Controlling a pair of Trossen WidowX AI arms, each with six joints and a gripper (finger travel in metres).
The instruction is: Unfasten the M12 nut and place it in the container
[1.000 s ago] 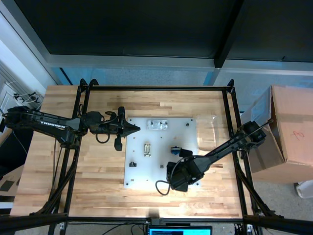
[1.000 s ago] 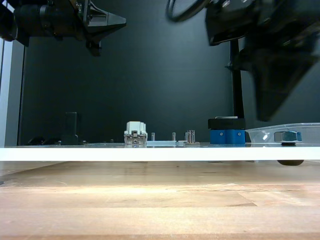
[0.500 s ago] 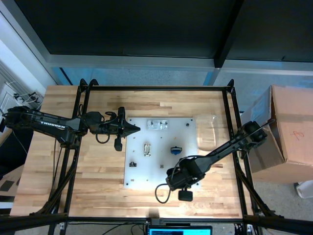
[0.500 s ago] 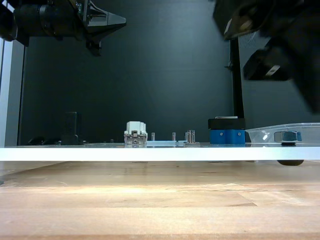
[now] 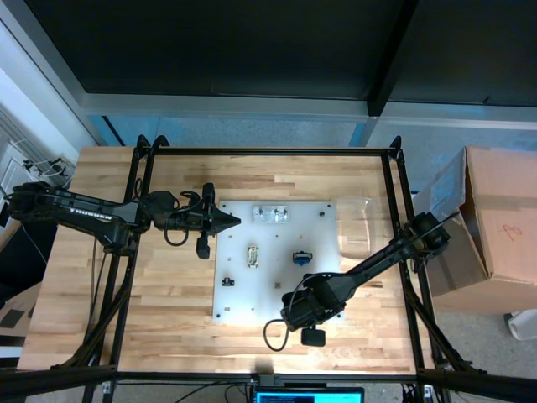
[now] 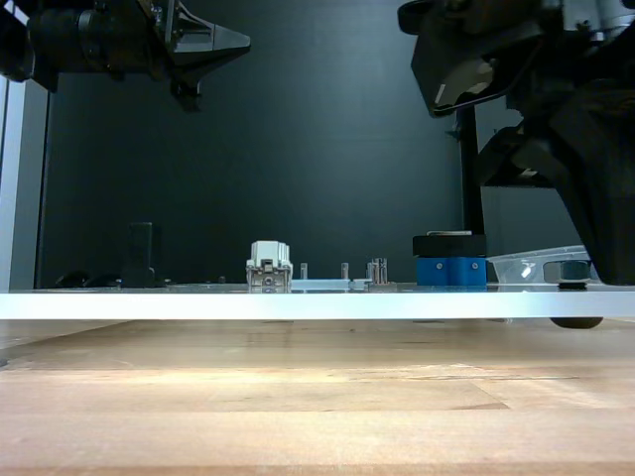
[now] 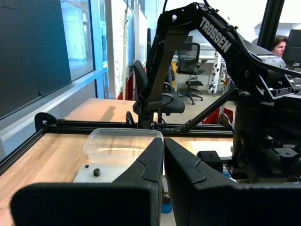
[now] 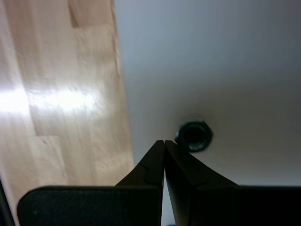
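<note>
Right gripper has come down since the earlier frames. In the low view it was high over the white board; now it reaches board level at the near right edge and half hides the M12 nut. Nut and left arm have not moved.

Right gripper is pinched fully together with nothing between the fingers. Its tips hover over the board just beside the nut, not touching it as far as the right wrist view shows.

M12 nut sits upright on its stud at the board's near right edge. The low view shows it on top of the black stud, in front of the clear container. Container stands on the worktop off the board's far right corner, well apart from the nut.

Left gripper hangs high over the board's far left edge, fingers pressed together, holding nothing.

Blue block and white connector sit mid-board. Cardboard box stands beyond the worktop's right edge.
</note>
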